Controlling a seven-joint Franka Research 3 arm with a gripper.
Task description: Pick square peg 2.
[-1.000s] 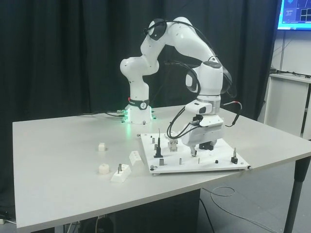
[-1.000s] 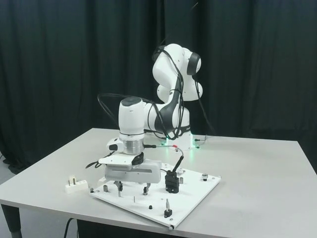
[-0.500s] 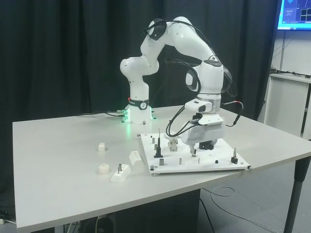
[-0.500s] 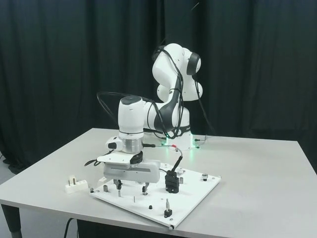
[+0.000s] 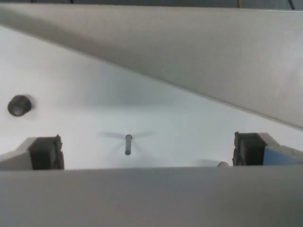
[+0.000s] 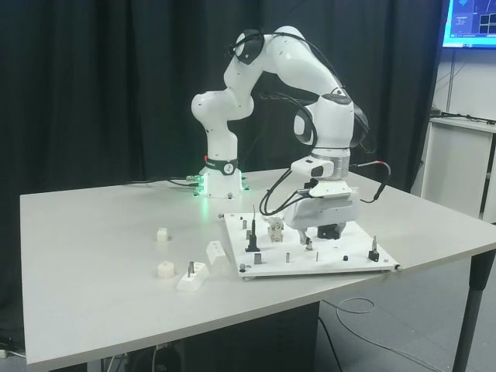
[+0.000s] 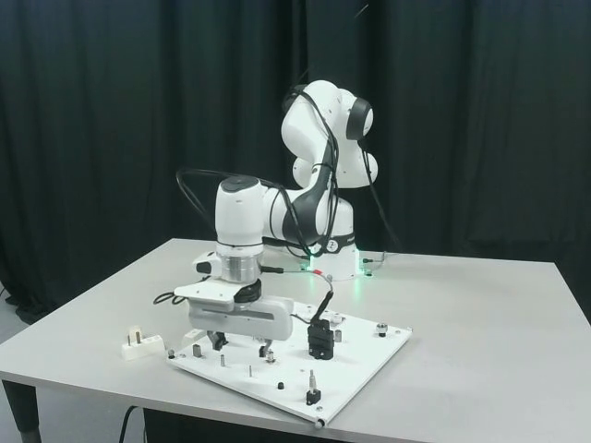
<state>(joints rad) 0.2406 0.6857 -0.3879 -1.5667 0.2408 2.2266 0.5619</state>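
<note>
My gripper point(image 6: 308, 242) hangs just above the white peg plate point(image 6: 349, 266), fingers pointing down and open. In the wrist view the gripper point(image 5: 146, 151) has its black pads point(image 5: 45, 152) wide apart, and a thin grey pin point(image 5: 128, 144) stands upright on the plate between them, touching neither. The top of a short grey peg point(image 5: 222, 164) shows beside the other pad. In the second room view the gripper point(image 7: 238, 347) is over the plate's near-left part, next to small grey pegs point(image 7: 222, 358). I cannot tell which one is square peg 2.
A black connector with a cable point(image 7: 320, 340) stands on the plate point(image 7: 369, 355) close beside my hand. A black knob point(image 5: 19, 105) and a black post point(image 6: 373, 254) are also on the plate. Several white blocks point(image 6: 192, 277) lie on the grey table to the plate's left.
My hand has shifted a little along the plate toward the white blocks and risen slightly. The fingers stay open and hold nothing.
</note>
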